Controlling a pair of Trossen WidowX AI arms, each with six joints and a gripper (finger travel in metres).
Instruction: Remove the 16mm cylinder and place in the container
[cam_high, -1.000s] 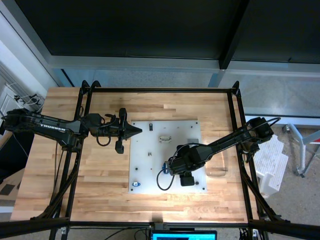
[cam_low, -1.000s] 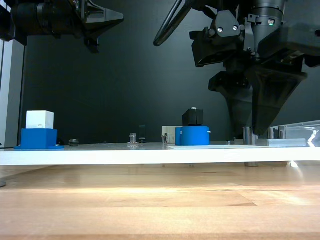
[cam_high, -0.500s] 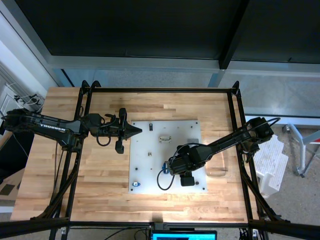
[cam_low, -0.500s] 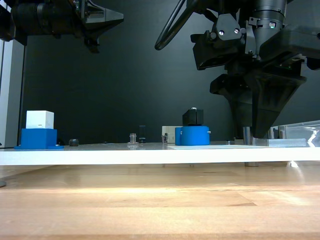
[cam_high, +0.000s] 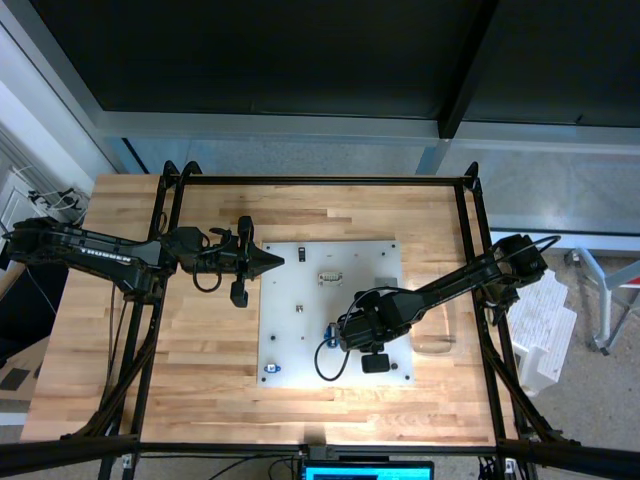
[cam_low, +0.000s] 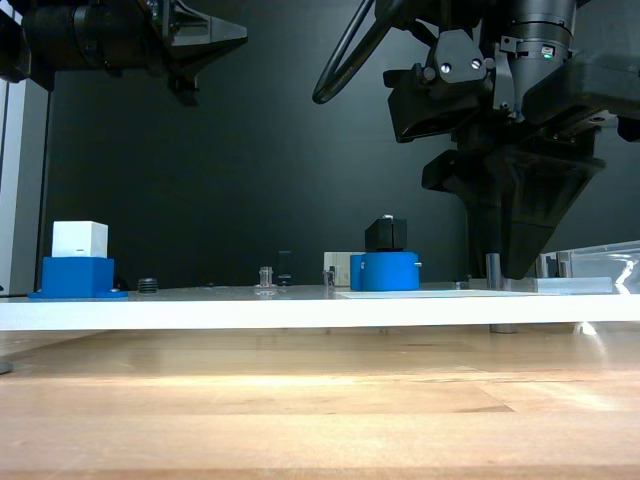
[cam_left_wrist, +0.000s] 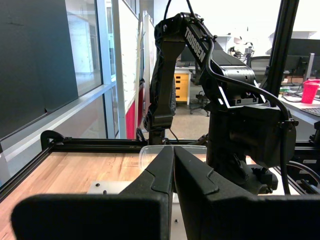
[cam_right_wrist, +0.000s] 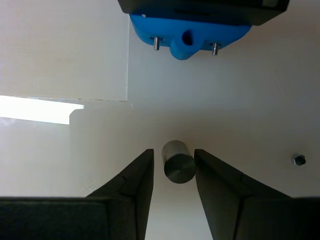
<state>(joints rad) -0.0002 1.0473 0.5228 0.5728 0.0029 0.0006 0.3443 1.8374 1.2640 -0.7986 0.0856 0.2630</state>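
— So, how does the right arm (cam_high: 450, 283) stand?

— It reaches in from the right edge with the elbow bent. The wrist turns down, so the right pincer (cam_low: 505, 268) points straight at the white board (cam_high: 300, 340). Its fingers (cam_right_wrist: 132, 175) are a little apart, one on each side of the metal peg (cam_right_wrist: 178, 161). A thin gap shows on both sides, so it grips nothing.

— And the other one?

— The left arm (cam_high: 90, 250) lies stretched out level, high above the wooden surface (cam_high: 180, 350), at the board's left edge. The left pincer (cam_left_wrist: 173, 150) is closed, both fingers pressed together, and it is empty.

— Can you read any writing?

— Yes. White letters (cam_left_wrist: 195, 42) on the black right arm spell "TROSSEN", as the left wrist view shows.

— Where exactly is the peg?

— It stands upright on the board, near a blue fitting (cam_right_wrist: 190, 27) that has two small screws. The peg is short and round, of dull grey metal, with a flat top.

— And the tub?

— The clear tub (cam_high: 447, 345) lies on the wood just beside the board's right edge, apart from the peg. It is see-through plastic, rectangular, with rounded corners.
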